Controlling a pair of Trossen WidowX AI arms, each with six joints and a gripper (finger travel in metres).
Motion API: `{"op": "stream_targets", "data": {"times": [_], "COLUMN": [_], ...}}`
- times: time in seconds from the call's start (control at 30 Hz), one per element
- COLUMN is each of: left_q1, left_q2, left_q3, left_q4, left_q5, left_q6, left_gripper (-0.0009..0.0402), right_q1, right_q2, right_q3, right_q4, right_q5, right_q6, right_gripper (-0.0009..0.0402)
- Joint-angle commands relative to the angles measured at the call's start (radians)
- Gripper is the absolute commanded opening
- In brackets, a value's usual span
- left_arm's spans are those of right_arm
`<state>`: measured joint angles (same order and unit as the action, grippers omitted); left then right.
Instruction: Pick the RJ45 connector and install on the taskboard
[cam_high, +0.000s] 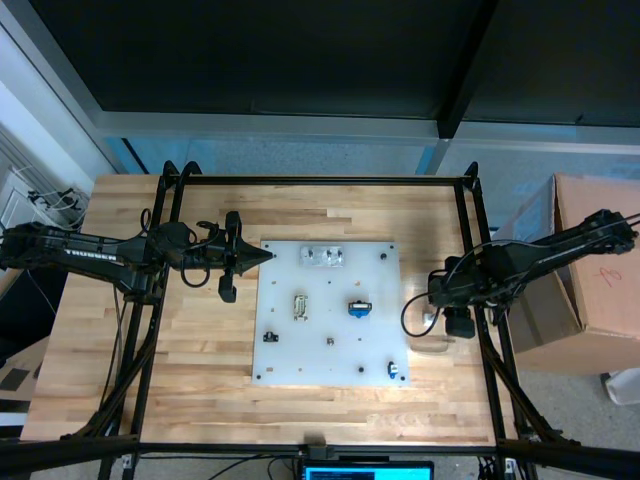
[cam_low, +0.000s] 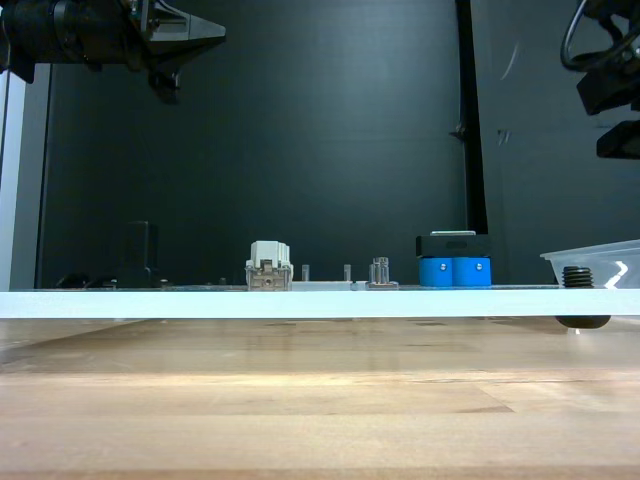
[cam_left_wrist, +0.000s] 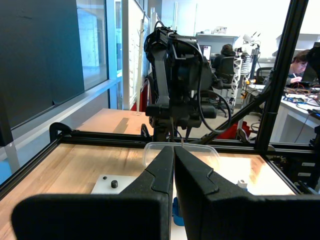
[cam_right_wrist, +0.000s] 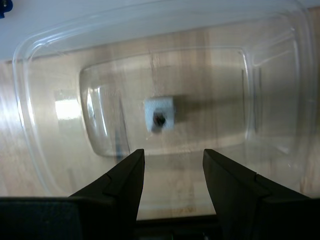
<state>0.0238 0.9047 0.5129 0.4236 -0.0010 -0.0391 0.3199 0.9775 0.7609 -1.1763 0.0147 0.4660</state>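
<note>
You are looking at two matte black arms. The left arm (cam_high: 90, 250), at the high view's left, is carrying white lettering and ending in the left gripper (cam_high: 268, 257), tapering to a point. The right arm (cam_high: 545, 245), at its right, is trailing a looped cable (cam_high: 405, 315) beside the right gripper (cam_high: 440, 318).

The left arm (cam_high: 95, 255), at the middle left of the high view, is carrying white capital letters along its side that are reading TROSSEN, well back from the left claw (cam_high: 268, 257). The cardboard box (cam_high: 590, 260) at the right edge of that view is showing a red handwritten scrawl, too loose to be reading as any word.
</note>
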Motion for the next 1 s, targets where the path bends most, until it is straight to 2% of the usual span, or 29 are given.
{"op": "stream_targets", "data": {"times": [0.03, 0.2, 0.43, 1.0], "left_q1": [0.0, 0.0, 0.0, 0.0], "left_q2": [0.0, 0.0, 0.0, 0.0], "left_q3": [0.0, 0.0, 0.0, 0.0], "left_q4": [0.0, 0.0, 0.0, 0.0], "left_q5": [0.0, 0.0, 0.0, 0.0], "left_q6": [0.0, 0.0, 0.0, 0.0], "left_gripper": [0.0, 0.0, 0.0, 0.0], "right_q1": [0.011, 0.026, 0.083, 0.1], "right_q2": [0.031, 0.047, 0.047, 0.069], "right_q3": [-0.006, -0.009, -0.029, -0.171], "right_q4": [0.023, 0.03, 0.049, 0.254], "right_q5": [0.016, 0.024, 0.072, 0.071], "right_q6": [0.001, 0.013, 0.074, 0.098], "right_gripper": [0.0162, 0.0163, 0.0163, 0.0155]}}
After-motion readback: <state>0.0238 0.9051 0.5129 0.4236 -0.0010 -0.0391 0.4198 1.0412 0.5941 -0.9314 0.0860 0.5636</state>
